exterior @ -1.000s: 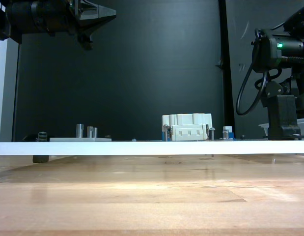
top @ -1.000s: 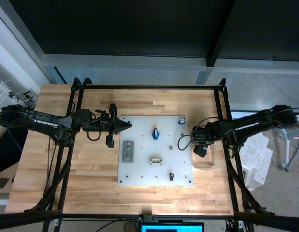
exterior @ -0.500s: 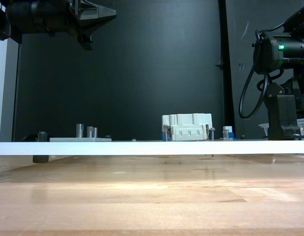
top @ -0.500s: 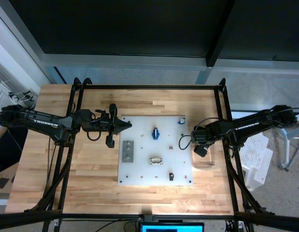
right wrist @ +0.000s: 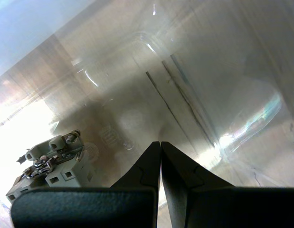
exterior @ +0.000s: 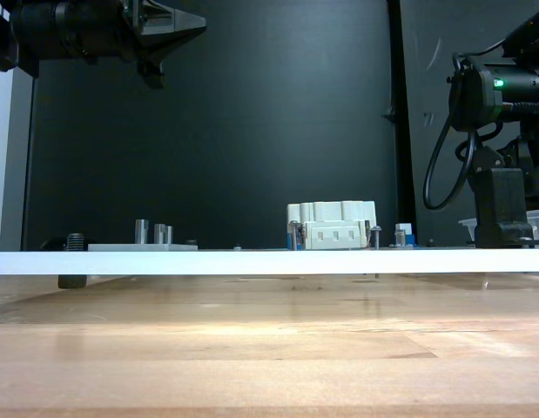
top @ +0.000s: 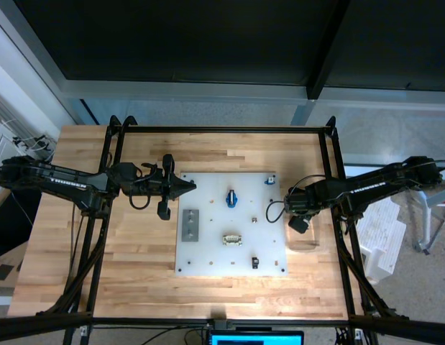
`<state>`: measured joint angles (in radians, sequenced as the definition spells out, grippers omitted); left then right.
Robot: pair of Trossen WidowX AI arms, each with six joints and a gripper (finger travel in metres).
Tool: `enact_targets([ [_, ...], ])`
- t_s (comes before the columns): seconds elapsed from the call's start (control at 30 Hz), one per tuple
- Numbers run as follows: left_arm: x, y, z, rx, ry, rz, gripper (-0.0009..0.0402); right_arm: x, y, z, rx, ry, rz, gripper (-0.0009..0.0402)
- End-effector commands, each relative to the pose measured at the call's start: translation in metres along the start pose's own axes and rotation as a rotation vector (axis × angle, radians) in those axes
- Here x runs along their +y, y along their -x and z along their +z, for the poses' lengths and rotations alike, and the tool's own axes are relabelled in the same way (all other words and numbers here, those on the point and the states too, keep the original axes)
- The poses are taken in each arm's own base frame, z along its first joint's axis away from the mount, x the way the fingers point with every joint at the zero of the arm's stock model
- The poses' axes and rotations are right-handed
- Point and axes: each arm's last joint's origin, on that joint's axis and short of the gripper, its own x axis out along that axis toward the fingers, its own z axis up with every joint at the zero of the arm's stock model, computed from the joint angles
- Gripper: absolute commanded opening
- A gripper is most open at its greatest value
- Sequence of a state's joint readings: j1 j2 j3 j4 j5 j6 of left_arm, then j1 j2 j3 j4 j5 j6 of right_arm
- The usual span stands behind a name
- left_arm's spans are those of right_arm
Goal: Pick the HAN10E connector and install on the hub
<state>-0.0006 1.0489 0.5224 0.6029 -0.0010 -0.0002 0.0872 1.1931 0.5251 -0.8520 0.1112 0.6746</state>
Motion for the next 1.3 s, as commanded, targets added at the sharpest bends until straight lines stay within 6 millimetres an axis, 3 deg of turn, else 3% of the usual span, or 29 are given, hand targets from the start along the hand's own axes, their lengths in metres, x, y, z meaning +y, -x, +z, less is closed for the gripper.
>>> enact_targets([
  [0.03,0.000,0.000,0.000,0.000,0.000,0.000,0.0000,0.000,0.000,0.000,-0.001,0.002,0.000,0.0000],
  [0.43,0.000,0.000,0.000,0.000,0.000,0.000,0.0000,0.003,0.006,0.005,-0.018,0.013,0.014,0.0000],
  [1.3,0.000,0.000,0.000,0.000,0.000,0.000,0.0000,0.018,0.084,0.038,-0.125,0.122,0.084,0.0000],
])
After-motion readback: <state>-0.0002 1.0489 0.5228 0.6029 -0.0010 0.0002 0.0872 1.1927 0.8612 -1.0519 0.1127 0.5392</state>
